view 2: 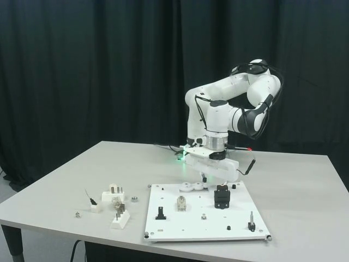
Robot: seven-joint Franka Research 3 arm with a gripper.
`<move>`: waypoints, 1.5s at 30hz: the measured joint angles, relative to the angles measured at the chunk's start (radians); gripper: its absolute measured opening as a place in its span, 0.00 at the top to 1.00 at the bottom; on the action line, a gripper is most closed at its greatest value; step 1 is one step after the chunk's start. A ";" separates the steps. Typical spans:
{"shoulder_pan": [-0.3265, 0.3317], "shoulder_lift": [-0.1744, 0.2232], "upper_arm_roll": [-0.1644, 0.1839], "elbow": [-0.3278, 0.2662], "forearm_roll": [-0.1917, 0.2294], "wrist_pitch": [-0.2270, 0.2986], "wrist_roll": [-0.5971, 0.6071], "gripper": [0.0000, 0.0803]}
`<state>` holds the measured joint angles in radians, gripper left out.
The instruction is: Insert small gear.
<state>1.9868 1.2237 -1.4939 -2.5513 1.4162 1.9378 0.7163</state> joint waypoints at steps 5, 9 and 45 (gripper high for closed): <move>0.000 0.000 0.000 0.000 0.000 0.000 -0.004 0.00; 0.000 -0.001 0.000 0.000 0.000 0.000 -0.008 0.00; -0.002 -0.001 0.011 0.000 0.012 0.007 -0.024 0.00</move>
<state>1.9847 1.2226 -1.4830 -2.5511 1.4277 1.9445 0.6925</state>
